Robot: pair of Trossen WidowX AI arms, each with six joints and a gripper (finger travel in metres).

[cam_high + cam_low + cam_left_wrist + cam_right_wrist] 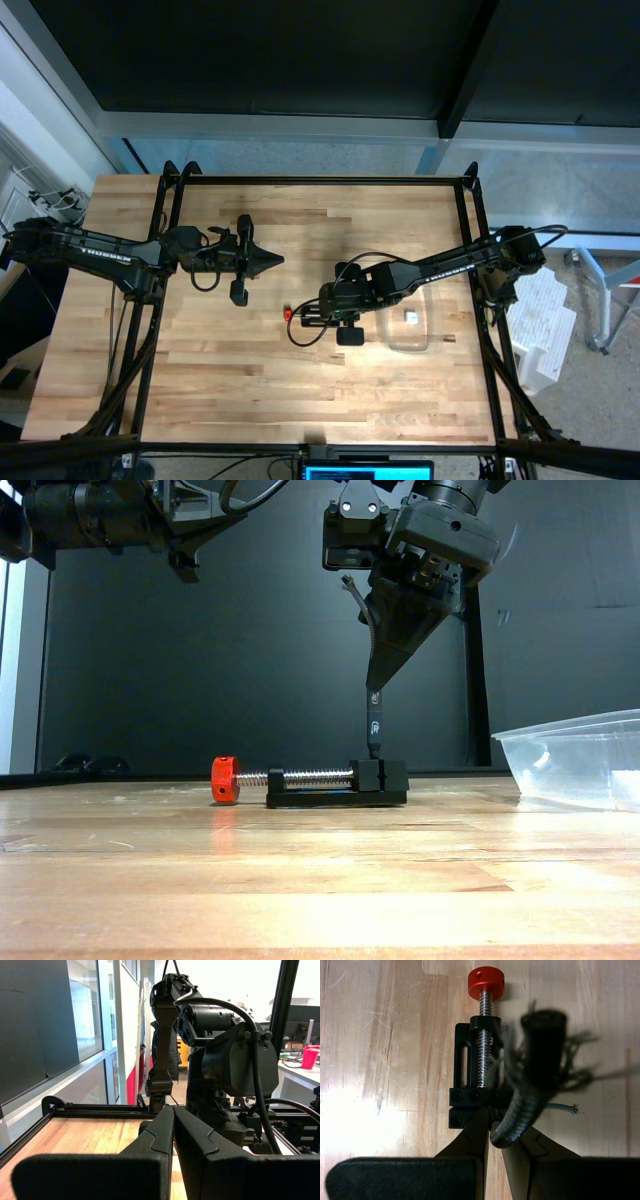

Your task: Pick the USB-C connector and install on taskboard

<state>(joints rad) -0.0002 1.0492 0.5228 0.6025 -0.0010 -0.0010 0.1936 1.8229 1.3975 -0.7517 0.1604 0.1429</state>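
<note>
The taskboard [335, 785] is a small black vise-like block with a threaded screw and a red-orange knob [225, 779] at its left end. In the right wrist view the taskboard [470, 1060] lies straight under the fingers. My right gripper [375, 692] points down and is shut on the USB-C connector [374, 728], a dark upright plug whose tip meets the top of the block's right end. Its braided cable [517, 1120] rises out between the fingers. From above, the right gripper [327, 314] hovers over the taskboard [300, 314]. My left gripper [268, 260] hangs shut and empty over the table's left middle.
A clear plastic tray [575, 760] stands just right of the taskboard, and from above the tray [410, 320] holds a small white piece. The black frame rails [320, 181] run along the table's edges. The left gripper [173, 1122] faces the right arm.
</note>
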